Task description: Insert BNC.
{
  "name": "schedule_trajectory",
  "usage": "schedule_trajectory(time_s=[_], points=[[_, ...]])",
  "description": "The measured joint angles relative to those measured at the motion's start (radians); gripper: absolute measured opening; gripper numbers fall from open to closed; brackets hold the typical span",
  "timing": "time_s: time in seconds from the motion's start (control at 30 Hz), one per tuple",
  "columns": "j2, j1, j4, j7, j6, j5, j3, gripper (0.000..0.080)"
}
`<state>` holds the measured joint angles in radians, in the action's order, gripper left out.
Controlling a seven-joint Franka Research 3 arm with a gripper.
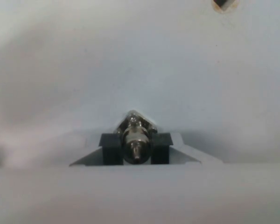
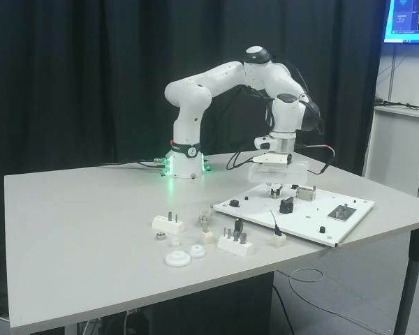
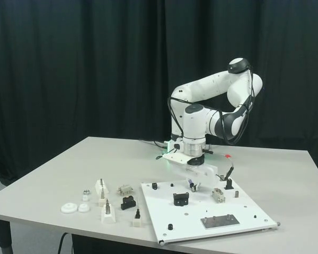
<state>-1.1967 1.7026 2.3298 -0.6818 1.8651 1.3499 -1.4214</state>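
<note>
In the wrist view a metal BNC connector (image 1: 135, 139) sits between two black finger pads (image 1: 111, 149), and my gripper (image 1: 136, 150) is shut on it. Below it lies the white task board (image 1: 140, 70). From the first room view, the gripper (image 2: 274, 185) hangs just above the far part of the board (image 2: 304, 222), pointing straight down. The second room view has the gripper (image 3: 193, 184) over the back middle of the board (image 3: 159, 219). The socket under the connector is hidden from me.
On the board stand a black block (image 3: 180, 199), a small metal fixture (image 3: 219, 196) and a grey plate (image 3: 220, 220). Beside the board on the table are white part holders (image 2: 167, 223), two white gears (image 2: 181, 257) and more small holders (image 2: 237, 242).
</note>
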Motion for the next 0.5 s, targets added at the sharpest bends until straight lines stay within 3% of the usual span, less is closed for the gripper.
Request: schedule_trajectory(time_s=[0.5], points=[[0.000, 0.002, 0.012, -0.031, 0.003, 0.025, 0.001, 0.0125]])
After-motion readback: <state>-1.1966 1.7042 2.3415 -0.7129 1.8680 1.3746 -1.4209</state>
